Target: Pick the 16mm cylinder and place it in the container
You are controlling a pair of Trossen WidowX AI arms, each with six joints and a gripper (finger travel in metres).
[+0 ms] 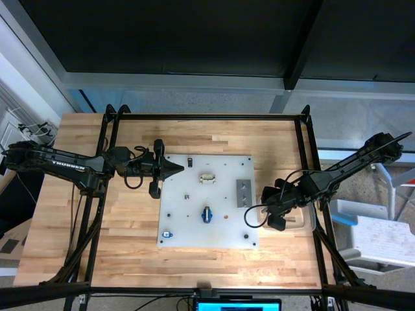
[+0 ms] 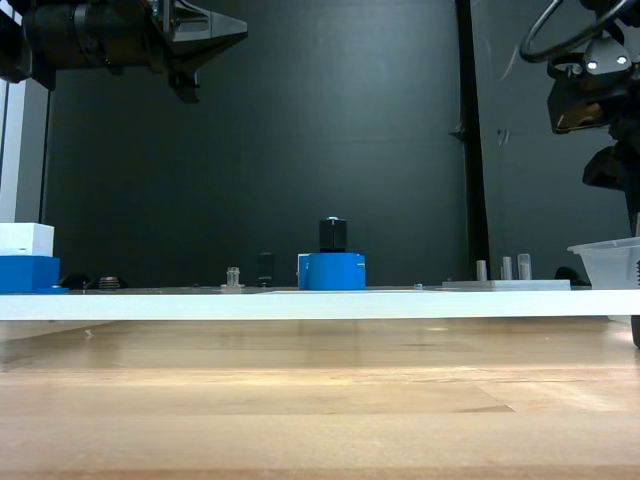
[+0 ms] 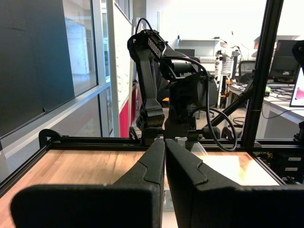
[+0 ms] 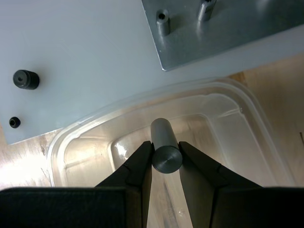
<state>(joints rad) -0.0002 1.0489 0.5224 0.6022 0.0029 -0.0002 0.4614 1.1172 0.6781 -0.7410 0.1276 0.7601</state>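
The 16mm cylinder [image 4: 164,142], a short silvery-grey peg, is held between the fingers of my right gripper [image 4: 166,146], which is shut on it. It hangs just above the container [image 4: 95,128], a clear shallow plastic tub beside the right edge of the white board. From above, my right gripper [image 1: 273,206] covers most of the container [image 1: 306,221]. From table height the container's [image 2: 610,262] wall shows at the far right. My left gripper [image 1: 176,167] is shut and empty, raised over the board's left edge, with fingers [image 3: 154,159] pressed together.
The white task board [image 1: 194,227] holds a flat grey metal plate [image 1: 244,192] with small upright pegs [image 4: 163,21], a blue upright plug [image 1: 206,214], and a small blue-and-white part [image 1: 166,234]. A black frame [image 1: 207,116] rings the wooden table.
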